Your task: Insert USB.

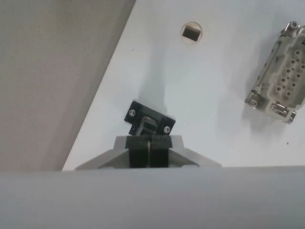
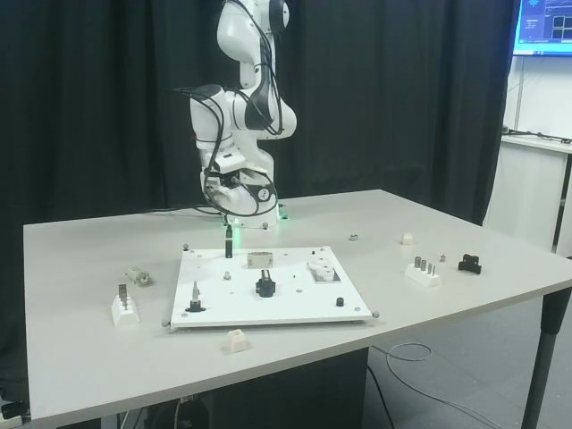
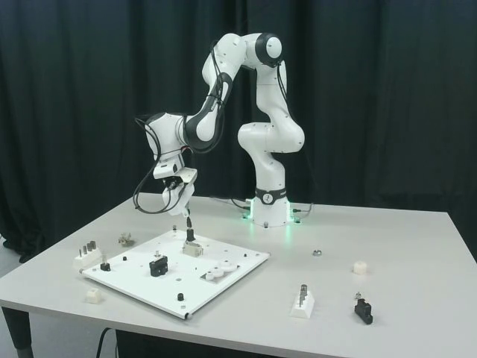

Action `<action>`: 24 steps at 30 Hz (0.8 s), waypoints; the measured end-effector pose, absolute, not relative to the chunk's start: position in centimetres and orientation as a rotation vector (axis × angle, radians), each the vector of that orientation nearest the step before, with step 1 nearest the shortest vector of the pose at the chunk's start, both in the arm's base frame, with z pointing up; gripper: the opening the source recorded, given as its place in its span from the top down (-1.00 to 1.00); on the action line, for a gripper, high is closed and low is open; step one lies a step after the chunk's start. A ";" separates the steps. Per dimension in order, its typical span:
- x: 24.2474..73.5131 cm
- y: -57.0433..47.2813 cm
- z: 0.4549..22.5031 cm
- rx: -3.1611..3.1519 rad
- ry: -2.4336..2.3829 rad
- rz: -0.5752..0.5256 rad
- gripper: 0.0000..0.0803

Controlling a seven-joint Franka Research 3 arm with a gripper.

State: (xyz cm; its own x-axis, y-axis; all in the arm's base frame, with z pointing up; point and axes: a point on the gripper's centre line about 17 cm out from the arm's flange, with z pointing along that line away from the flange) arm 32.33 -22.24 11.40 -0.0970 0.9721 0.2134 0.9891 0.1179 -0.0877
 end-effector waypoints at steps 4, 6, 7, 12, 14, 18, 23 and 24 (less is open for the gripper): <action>32.3 -22.3 11.4 -1.951 -2.172 -0.115 0.98; 32.2 -22.3 11.4 -1.951 -2.170 -0.115 0.98; 32.2 -22.3 11.4 -1.951 -2.169 -0.115 0.98; 31.9 -22.2 11.3 -1.948 -2.161 -0.115 0.98; 31.7 -22.0 11.2 -1.944 -2.155 -0.114 0.98; 31.4 -21.8 11.2 -1.935 -2.146 -0.113 0.98; 31.2 -21.6 11.1 -1.928 -2.138 -0.113 0.98; 31.1 -21.5 11.1 -1.927 -2.138 -0.113 0.98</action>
